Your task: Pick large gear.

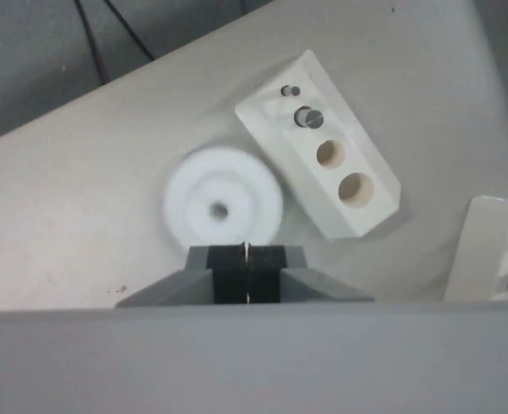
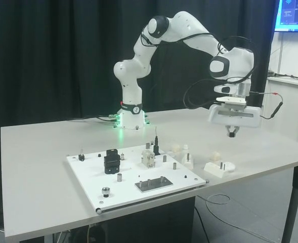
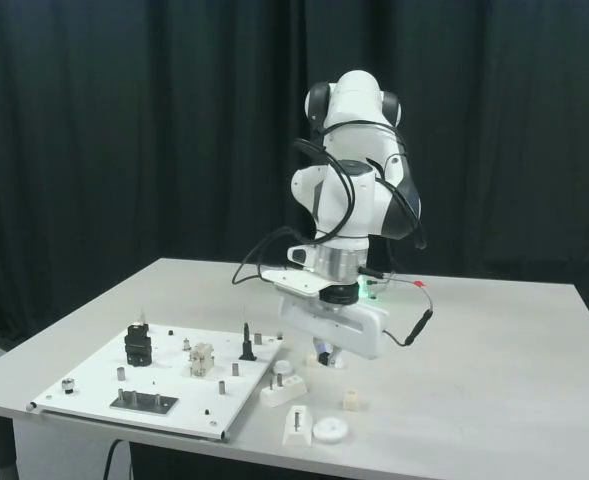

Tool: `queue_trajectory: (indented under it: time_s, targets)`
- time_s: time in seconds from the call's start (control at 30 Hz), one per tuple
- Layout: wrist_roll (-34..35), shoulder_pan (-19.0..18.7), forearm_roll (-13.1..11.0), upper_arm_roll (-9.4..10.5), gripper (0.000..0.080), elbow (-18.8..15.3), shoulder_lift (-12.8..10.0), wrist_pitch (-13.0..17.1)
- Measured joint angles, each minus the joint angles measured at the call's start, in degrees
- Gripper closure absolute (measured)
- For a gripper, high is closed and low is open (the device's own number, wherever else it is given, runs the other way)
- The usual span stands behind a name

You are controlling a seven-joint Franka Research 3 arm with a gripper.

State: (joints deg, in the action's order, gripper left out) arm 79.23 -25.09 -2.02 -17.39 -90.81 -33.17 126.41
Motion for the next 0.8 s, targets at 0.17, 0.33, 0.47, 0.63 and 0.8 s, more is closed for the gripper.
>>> queue_trajectory:
  time_s: [0.17, 0.33, 0.47, 0.63, 0.8]
  targets:
    - [0.0, 0.0, -0.01, 0.33, 0.0802, 0.02, 0.0, 0.0]
    - [0.0, 0.0, -0.01, 0.59, 0.0802, 0.14, 0.0, 0.0]
    - [-0.04, 0.0, -0.01, 0.76, 0.0803, 0.28, 0.0, 0.0]
    - [-0.52, 0.0, -0.01, 1.06, 0.0803, 0.55, 0.0, -0.03]
    - [-1.11, -0.01, -0.01, 1.37, 0.0803, 1.04, 0.0, -0.33]
